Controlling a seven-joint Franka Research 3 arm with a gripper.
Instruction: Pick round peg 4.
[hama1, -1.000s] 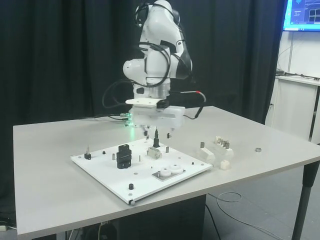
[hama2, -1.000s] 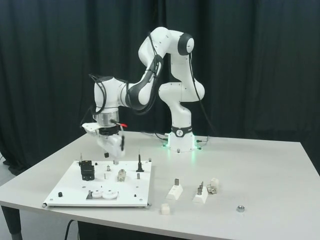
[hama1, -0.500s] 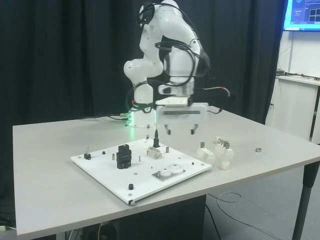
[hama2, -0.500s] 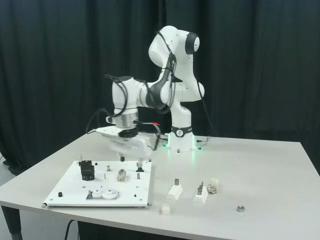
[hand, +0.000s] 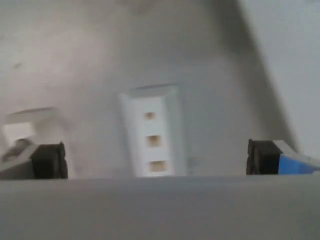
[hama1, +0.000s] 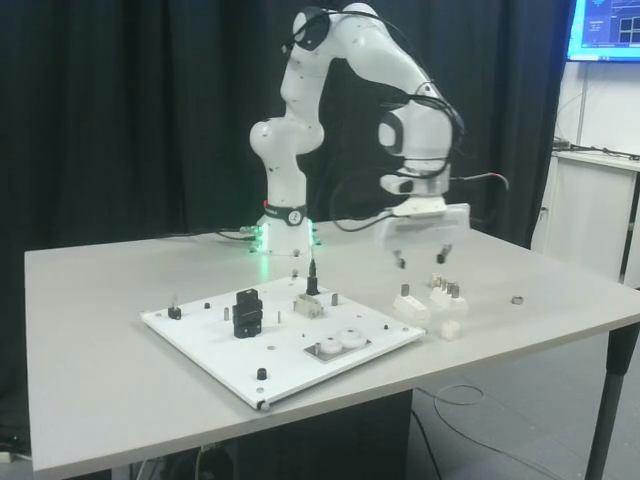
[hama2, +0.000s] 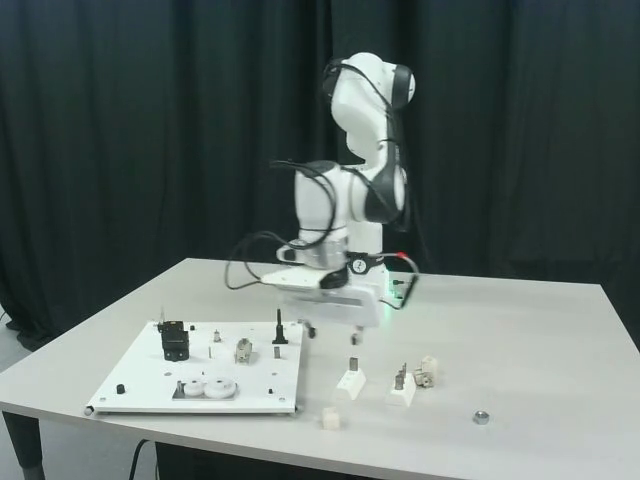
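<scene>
Round peg 4 is probably sitting among the small pegs in the white holder blocks on the grey table, beside the white board; which peg it is cannot be told. Gripper is hovering above those blocks, fingers spread wide, gripping nothing. Wrist view is showing one white block with three holes between the fingertips.

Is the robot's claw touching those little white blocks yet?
Apart. The first room view shows the gripper hanging open above the white blocks, with grey table visible between.
</scene>
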